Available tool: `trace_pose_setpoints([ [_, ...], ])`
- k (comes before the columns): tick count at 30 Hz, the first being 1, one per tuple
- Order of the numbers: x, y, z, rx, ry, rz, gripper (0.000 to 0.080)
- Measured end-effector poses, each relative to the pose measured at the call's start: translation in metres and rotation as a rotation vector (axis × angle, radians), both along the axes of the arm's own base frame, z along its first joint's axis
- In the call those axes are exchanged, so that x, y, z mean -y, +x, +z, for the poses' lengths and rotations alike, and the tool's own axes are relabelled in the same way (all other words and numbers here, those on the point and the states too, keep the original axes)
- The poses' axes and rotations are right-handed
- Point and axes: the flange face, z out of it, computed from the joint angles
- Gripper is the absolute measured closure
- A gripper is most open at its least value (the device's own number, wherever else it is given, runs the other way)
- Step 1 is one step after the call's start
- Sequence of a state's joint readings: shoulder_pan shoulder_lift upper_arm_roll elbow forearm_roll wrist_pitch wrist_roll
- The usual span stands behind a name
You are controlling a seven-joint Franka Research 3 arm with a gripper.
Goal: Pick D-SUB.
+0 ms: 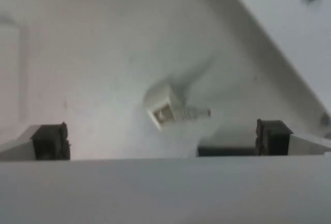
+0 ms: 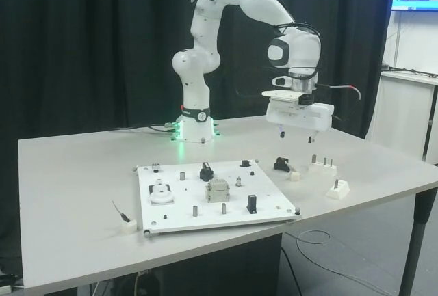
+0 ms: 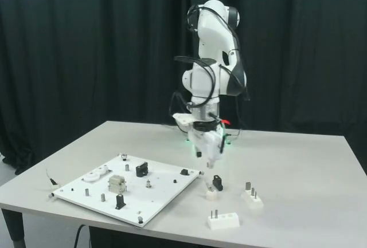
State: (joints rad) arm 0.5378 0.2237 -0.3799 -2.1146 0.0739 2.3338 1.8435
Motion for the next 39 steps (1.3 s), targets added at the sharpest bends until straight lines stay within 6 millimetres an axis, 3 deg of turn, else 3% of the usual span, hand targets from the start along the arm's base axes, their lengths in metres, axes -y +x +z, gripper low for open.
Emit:
trace_pose_setpoints([
  [11,-0.029,-0.035,-0.020,-0.040,-0.003,0.021,0.0003],
  [28,-0.032,-0.085,-0.056,0.052,0.009,0.021,0.0003],
  [39,-0.040,-0.097,-0.070,0.057,0.009,0.046,0.0003],
])
